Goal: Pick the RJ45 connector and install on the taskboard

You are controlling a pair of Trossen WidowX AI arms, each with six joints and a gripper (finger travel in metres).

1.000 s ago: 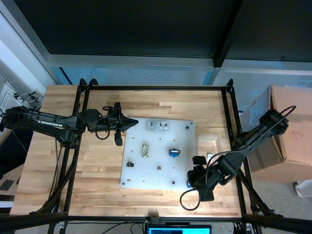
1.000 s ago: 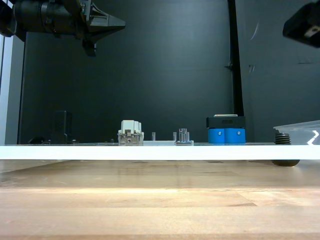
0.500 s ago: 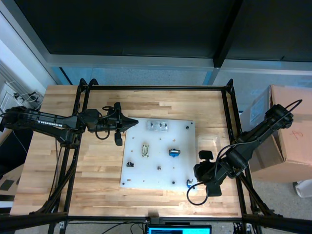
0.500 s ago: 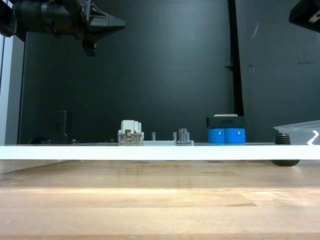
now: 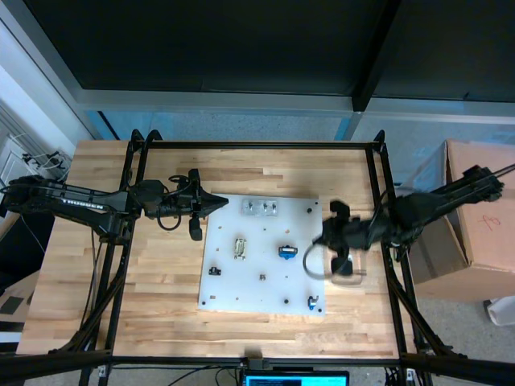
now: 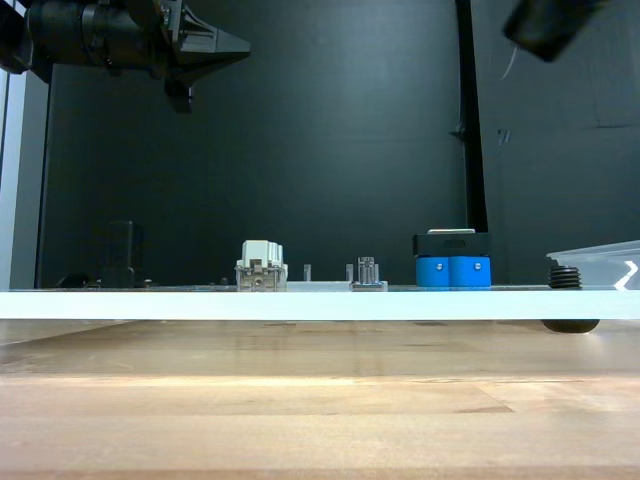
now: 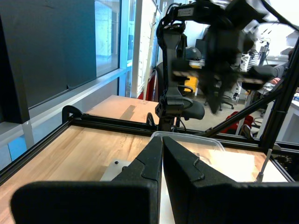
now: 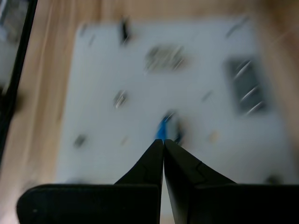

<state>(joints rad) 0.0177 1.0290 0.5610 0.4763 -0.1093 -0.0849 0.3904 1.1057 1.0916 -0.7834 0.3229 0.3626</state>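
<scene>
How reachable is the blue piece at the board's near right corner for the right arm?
Likely yes: right tool, shut, hovers over the board's right edge; nothing covers the blue piece. Left tool hovers by its far-left corner.

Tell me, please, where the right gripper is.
High view: right gripper hangs over the taskboard's right edge, beside the clear tray; left gripper hangs over its far-left corner.

the table is smooth wood, the taskboard matt white plastic. left gripper at nine o'clock and right gripper at three look matt black (plastic, it seems).
</scene>
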